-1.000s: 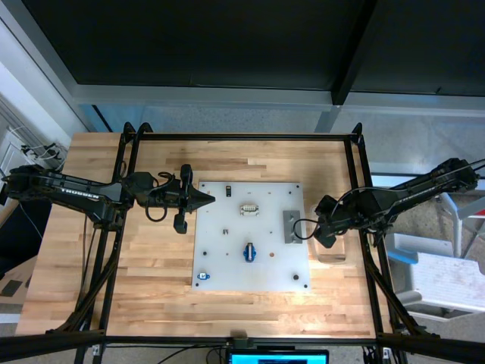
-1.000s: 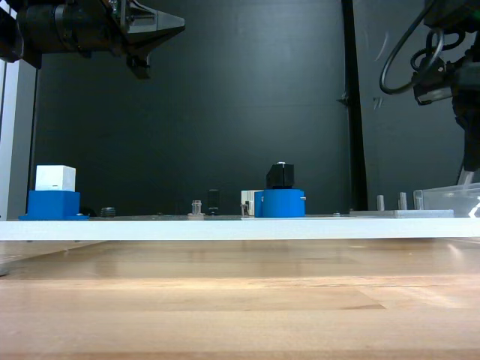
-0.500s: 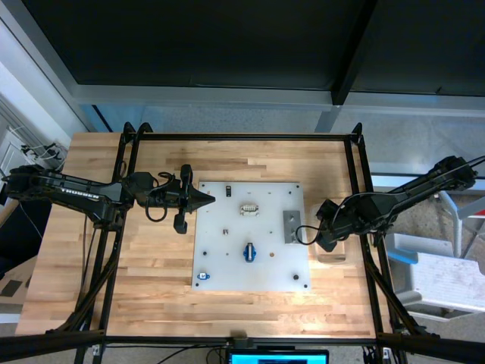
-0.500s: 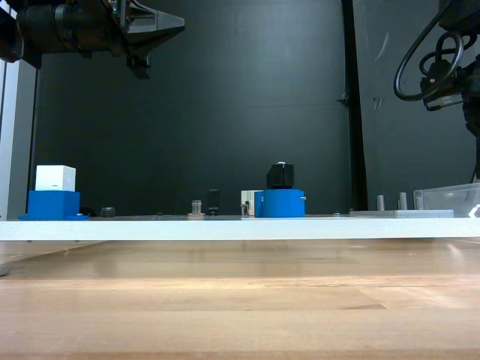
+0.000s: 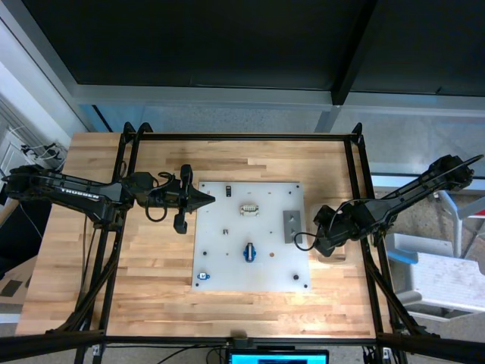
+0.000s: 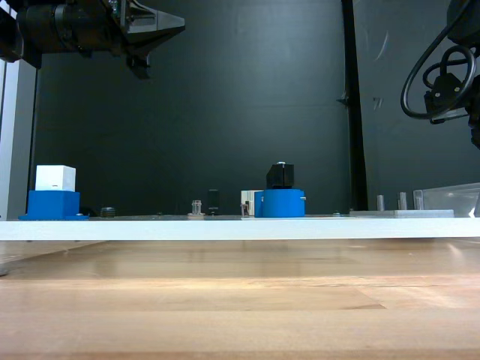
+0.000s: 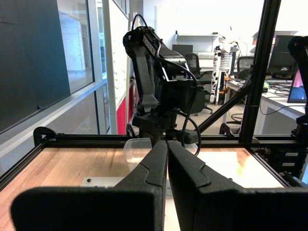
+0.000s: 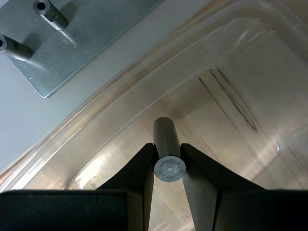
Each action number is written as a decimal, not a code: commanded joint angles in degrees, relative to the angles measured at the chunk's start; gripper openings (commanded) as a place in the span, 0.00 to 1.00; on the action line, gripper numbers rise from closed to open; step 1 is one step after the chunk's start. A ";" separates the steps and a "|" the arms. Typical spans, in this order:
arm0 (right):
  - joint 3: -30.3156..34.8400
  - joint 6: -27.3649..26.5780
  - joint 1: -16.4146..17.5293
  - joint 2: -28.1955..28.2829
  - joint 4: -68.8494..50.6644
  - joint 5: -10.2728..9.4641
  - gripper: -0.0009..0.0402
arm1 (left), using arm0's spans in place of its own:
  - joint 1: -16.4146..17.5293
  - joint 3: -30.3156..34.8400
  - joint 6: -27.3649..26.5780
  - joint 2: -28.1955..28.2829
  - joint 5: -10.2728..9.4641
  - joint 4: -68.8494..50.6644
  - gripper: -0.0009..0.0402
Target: Pick the 16mm cylinder and place it in the container
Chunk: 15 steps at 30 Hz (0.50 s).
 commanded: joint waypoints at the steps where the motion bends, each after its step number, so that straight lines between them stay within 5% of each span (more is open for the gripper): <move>1: -0.07 -0.02 0.28 0.66 0.15 0.11 0.10 | 0.02 0.00 0.02 0.02 0.00 0.00 0.02; 15: -0.07 0.07 1.05 0.85 0.31 -0.44 0.16 | 0.00 0.00 0.02 0.00 0.00 0.00 0.02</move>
